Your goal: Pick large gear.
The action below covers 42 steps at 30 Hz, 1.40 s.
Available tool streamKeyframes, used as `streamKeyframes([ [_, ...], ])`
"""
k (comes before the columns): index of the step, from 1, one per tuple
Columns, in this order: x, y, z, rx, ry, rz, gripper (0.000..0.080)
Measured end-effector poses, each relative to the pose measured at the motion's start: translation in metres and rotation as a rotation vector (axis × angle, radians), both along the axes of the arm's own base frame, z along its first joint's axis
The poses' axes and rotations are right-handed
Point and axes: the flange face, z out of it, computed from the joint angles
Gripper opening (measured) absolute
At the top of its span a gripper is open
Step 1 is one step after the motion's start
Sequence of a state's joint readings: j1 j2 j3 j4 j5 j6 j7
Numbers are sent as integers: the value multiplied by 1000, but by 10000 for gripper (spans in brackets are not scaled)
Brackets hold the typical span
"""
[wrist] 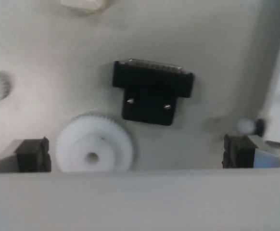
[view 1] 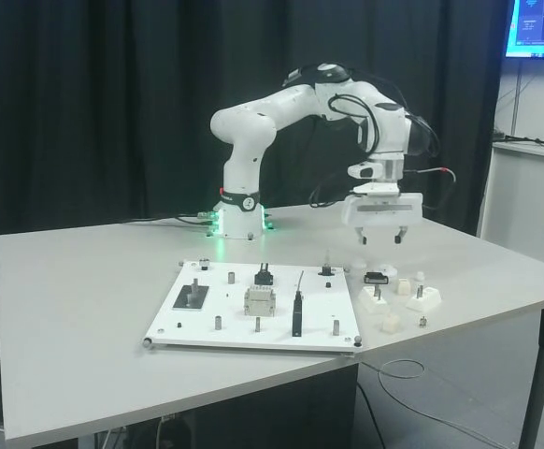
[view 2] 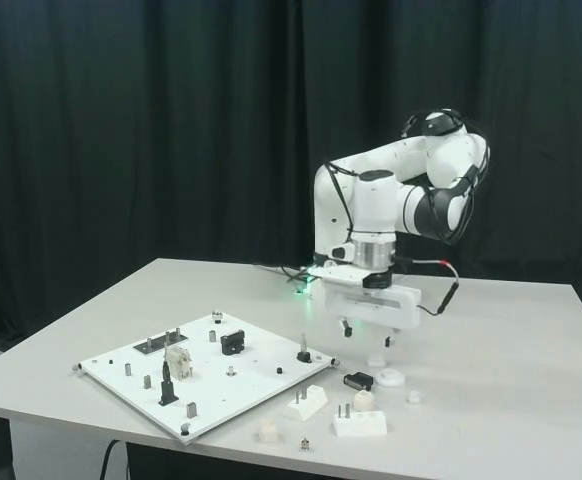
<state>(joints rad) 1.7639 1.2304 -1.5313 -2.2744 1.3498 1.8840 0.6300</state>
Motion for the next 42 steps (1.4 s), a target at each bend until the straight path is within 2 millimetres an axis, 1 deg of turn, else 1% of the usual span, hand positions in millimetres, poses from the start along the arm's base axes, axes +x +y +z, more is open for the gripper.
streamKeyframes([
  [10, 0, 19, -25, 12, 39, -4, 800],
  [18, -5, 33, -44, -1, 59, 5, 800],
  [27, -13, 47, -61, -12, 55, -11, 800],
  [35, -17, 54, -72, -18, 45, -20, 800],
  [42, -17, 55, -79, -22, 33, -31, 800],
])
